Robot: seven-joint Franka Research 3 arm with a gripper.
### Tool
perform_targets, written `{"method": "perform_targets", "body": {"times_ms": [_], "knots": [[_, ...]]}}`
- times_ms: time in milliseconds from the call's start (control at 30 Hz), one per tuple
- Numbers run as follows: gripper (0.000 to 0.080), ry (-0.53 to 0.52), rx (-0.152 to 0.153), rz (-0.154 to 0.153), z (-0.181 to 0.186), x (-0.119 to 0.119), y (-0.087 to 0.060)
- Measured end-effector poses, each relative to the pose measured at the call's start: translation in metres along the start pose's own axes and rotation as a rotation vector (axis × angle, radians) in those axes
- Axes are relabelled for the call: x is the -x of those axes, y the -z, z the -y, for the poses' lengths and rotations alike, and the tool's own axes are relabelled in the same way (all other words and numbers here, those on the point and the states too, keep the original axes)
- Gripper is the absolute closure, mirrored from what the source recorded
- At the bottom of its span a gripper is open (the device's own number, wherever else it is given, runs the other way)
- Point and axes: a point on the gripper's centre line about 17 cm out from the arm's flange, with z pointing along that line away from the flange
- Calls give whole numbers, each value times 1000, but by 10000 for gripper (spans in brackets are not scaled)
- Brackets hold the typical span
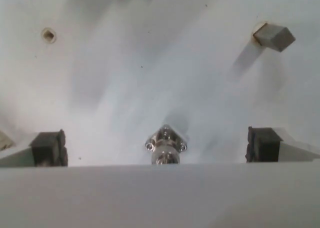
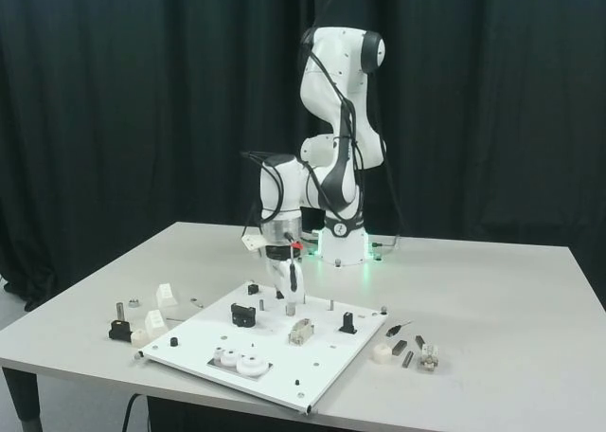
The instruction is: Remove BNC.
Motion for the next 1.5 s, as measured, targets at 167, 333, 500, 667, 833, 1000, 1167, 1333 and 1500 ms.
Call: {"method": "perform_targets", "body": {"times_ms": [167,333,500,667,833,1000,1167,1333,1500], "knots": [[3,4,10,0,-1,3,-6],[3,15,18,4,-1,8,-10],[3,26,23,8,-1,13,-12],[3,36,25,11,0,16,-14],[3,44,26,12,1,18,-14],[114,54,28,12,0,17,-15],[114,53,28,12,-1,16,-15],[294,51,28,11,-2,14,-15],[634,53,30,11,-4,13,-15]]}}
